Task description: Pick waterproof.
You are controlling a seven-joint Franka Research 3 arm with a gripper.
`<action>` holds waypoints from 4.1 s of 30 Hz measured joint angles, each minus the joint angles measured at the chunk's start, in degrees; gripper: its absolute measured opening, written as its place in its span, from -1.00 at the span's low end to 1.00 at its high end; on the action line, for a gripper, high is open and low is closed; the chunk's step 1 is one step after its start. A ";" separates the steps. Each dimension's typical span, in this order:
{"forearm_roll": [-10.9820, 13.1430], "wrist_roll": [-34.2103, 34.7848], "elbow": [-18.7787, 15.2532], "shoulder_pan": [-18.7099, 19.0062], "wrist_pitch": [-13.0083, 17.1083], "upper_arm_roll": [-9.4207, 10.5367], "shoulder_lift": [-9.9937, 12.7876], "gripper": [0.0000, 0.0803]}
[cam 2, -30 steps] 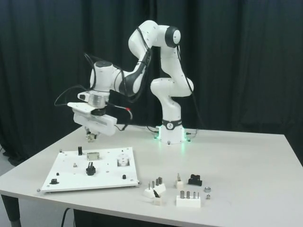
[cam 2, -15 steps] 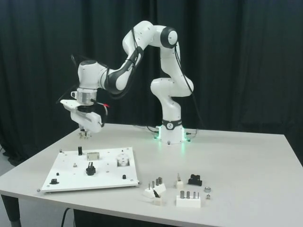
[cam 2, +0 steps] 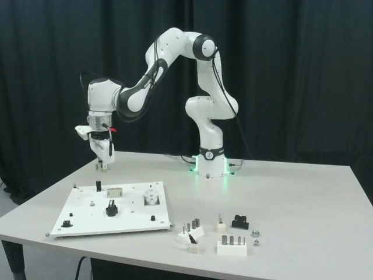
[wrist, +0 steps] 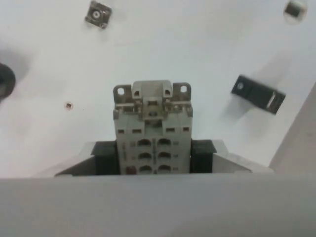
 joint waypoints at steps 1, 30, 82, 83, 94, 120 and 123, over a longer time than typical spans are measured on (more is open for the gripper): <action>1.03 0.46 -0.12 0.00 0.00 -0.26 0.16 -0.23; 15.43 12.44 -1.30 0.00 -1.52 -1.68 3.86 -0.23; 20.61 13.12 2.04 -0.54 -7.87 -3.31 10.87 -0.23; 20.70 13.12 2.13 -0.57 -7.94 -3.31 10.94 -0.23; 21.04 13.12 3.32 -0.62 -9.80 -3.31 11.02 -0.23; 22.32 20.27 5.90 9.91 -16.52 -2.97 9.45 -0.23; 22.32 22.00 5.78 11.85 -16.52 -2.97 9.45 -0.23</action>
